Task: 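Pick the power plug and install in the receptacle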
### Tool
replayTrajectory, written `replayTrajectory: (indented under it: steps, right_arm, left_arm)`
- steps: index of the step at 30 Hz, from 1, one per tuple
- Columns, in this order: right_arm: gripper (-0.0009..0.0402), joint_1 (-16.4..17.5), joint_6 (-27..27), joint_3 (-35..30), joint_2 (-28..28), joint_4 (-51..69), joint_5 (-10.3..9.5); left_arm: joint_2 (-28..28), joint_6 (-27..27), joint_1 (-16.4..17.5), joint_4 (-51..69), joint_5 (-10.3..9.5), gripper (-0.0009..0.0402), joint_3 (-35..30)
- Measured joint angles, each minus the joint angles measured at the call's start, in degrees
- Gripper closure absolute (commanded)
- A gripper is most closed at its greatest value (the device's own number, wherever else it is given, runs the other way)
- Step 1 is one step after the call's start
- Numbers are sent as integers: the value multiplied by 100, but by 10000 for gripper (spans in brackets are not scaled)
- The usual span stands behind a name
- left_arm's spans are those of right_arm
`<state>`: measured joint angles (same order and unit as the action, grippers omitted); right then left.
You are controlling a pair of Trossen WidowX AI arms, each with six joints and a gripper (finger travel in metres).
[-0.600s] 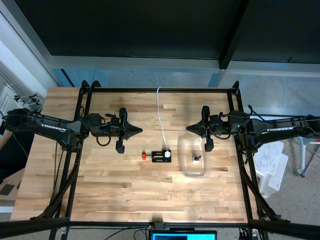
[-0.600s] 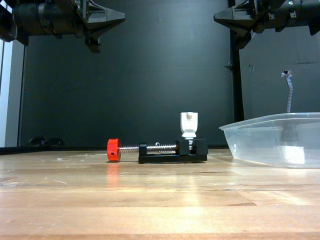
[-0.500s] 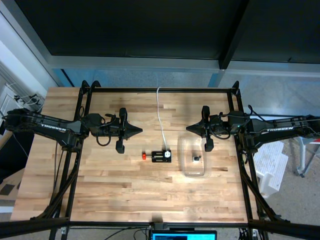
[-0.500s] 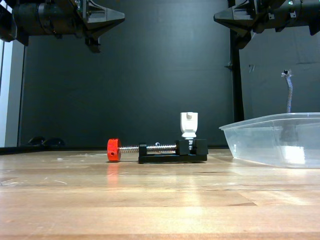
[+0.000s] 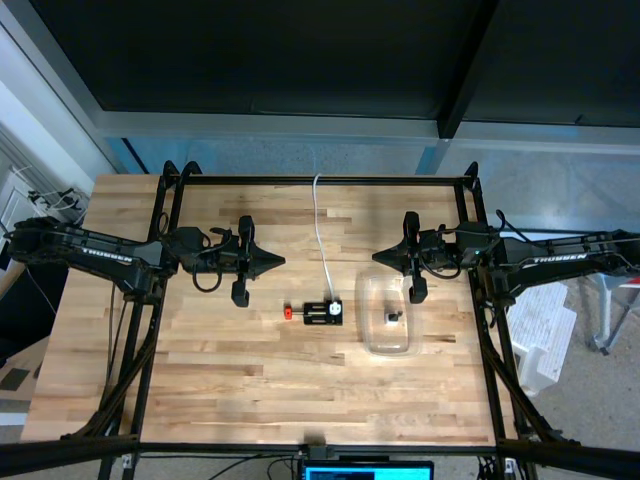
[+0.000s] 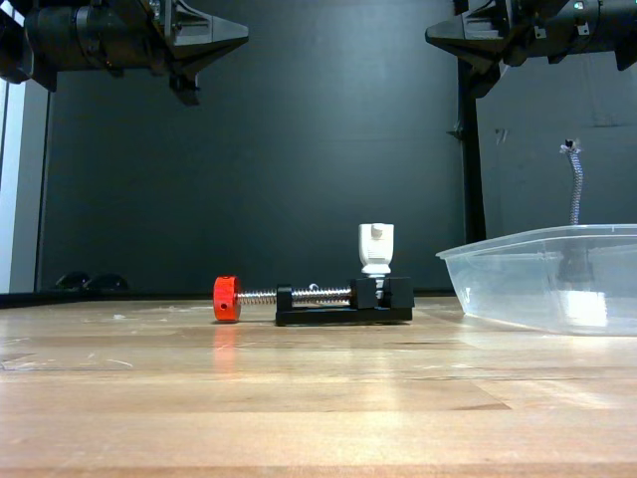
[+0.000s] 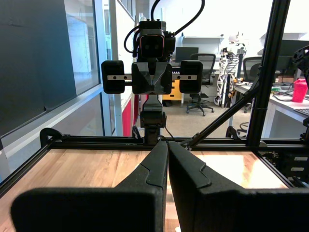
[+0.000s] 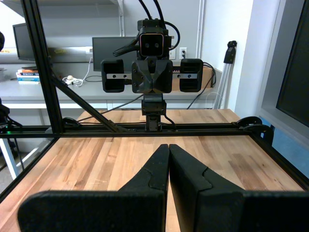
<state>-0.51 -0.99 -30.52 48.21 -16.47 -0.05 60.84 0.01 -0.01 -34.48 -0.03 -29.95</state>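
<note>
The left end effector and right end effector hover high above the wooden tabletop, each with fingers pressed together, holding nothing. The tiny black blocky power plug lies inside the clear plastic tray, beside the small black red-knobbed receptacle.
</note>
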Motion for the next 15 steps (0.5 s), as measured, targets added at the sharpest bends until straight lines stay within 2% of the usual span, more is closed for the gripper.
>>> replayTrajectory:
  steps: [4, 7, 9, 15]
  right_arm:
    - [393, 0, 35, 0, 0, -22, 20]
    - [393, 0, 428, 0, 31, -136, 319]
    - [393, 0, 442, 0, 39, -70, 446]
    - [393, 0, 442, 0, 39, -46, 466]
  left_arm:
    - [0, 0, 0, -2, 0, 393, 2]
    - [0, 0, 0, -2, -2, 393, 0]
    - [2, 0, 0, -2, -2, 393, 2]
    - [0, 0, 0, -2, -2, 393, 2]
